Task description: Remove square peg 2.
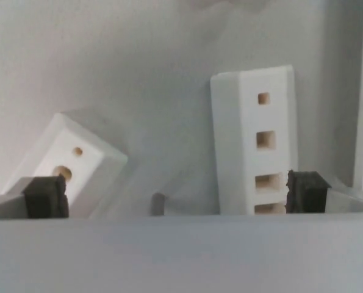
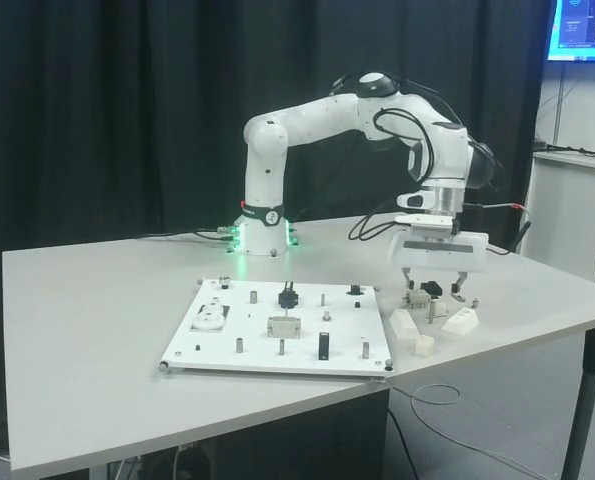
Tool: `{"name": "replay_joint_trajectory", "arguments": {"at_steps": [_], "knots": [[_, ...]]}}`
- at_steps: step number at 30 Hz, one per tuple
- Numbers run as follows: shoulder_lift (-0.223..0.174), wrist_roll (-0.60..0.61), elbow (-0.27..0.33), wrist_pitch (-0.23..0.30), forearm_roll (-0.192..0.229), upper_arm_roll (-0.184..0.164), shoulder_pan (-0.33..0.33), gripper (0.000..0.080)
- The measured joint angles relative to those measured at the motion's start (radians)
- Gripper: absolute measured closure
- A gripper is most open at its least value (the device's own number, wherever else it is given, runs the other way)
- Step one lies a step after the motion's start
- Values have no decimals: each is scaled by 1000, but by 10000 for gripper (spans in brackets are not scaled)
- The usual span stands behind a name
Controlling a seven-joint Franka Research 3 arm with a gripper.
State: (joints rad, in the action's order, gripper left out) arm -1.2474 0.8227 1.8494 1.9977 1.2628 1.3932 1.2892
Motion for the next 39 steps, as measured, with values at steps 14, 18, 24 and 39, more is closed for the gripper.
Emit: {"name": "replay_joint_trajectory", "arguments": {"at_steps": [14, 18, 24, 39], "knots": [[0, -17, 0, -2, -1, 15, -6, 3], [0, -21, 0, -2, -1, 17, -7, 3], [0, -22, 0, -3, -1, 18, -8, 3], [0, -33, 0, -23, -1, 33, -8, 3]]}}
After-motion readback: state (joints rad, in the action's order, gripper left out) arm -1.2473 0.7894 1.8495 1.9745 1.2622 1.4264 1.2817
